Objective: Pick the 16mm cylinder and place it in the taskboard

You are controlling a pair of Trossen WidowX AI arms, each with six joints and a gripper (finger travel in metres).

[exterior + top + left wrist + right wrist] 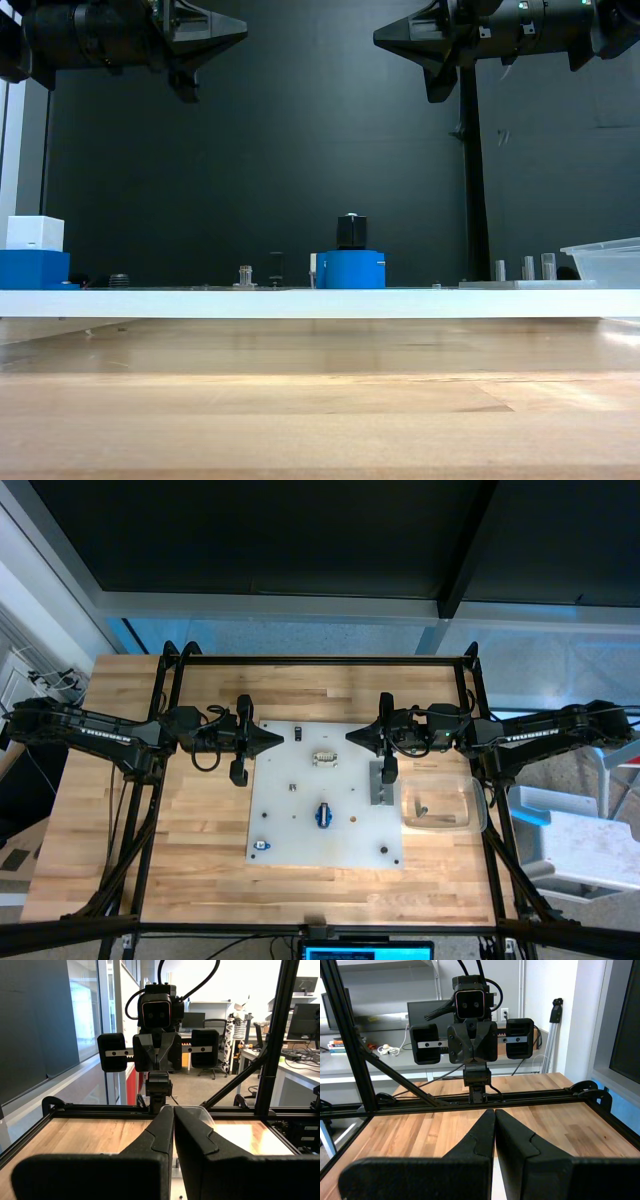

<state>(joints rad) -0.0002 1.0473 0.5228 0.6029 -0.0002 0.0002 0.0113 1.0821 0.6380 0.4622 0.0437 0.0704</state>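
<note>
Over the far part of the taskboard (345,845) both arms hang high, tips facing each other, well clear of everything below. Left gripper (279,737): fingers pressed together, empty. Right gripper (349,737): same, pinched closed, nothing in it.

The 16mm cylinder (424,808) looks to be the tiny grey-brown bit inside the clear tray (445,828), just beside the board's right edge. Upright or lying, can't tell. Not picked yet, so the task is at its start.

The right gripper is the nearer one, so you'd likely use it. Expect the peg to be rigid metal, light, smooth and slippery. It'll probably roll or squirt out if you pinch off-centre. Spread the fingers first and come straight down. Close across its round side at mid-height, fingertips only, since it's far smaller than the gripper. Watch the tray wall on descent. Don't confuse it with the grey block (380,785) on the board near the tray. The blue fitting (322,815) sits mid-board.
</note>
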